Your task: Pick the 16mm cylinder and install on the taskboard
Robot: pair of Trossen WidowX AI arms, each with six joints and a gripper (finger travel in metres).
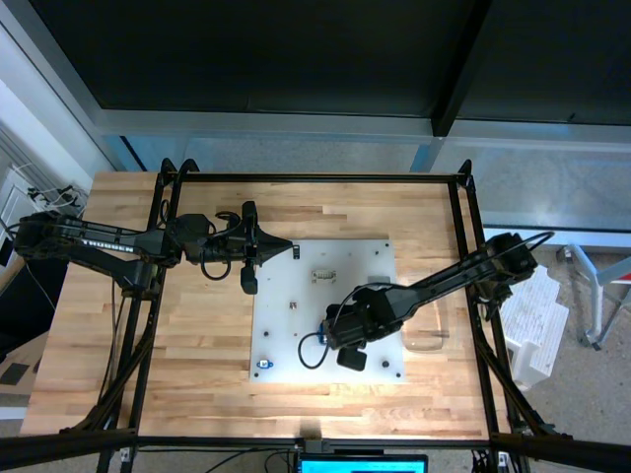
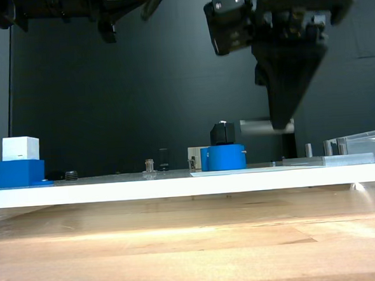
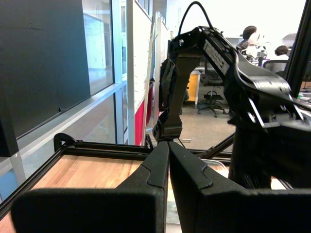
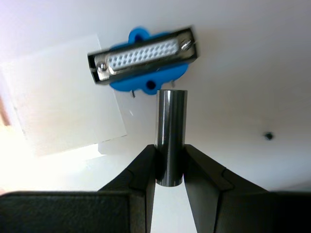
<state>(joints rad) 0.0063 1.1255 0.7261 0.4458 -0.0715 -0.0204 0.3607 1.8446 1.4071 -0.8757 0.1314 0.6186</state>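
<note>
1. The right gripper (image 4: 169, 154) hung above the white board (image 4: 252, 73), fingers clamped on one end of the grey cylinder (image 4: 171, 121). The cylinder's free end pointed at the blue fitting (image 4: 127, 82).
2. Gripped only near its end, the cylinder could tilt or slip, then jam on a hole's rim or knock the fitting close by.
3. The board lay bare toward a small hole (image 4: 268, 136). The clear tray (image 1: 431, 330) bounded the board's right edge.
4. The left gripper (image 3: 168, 148), fingers pressed together and holding nothing, sat over the board's far left edge, well apart.
</note>
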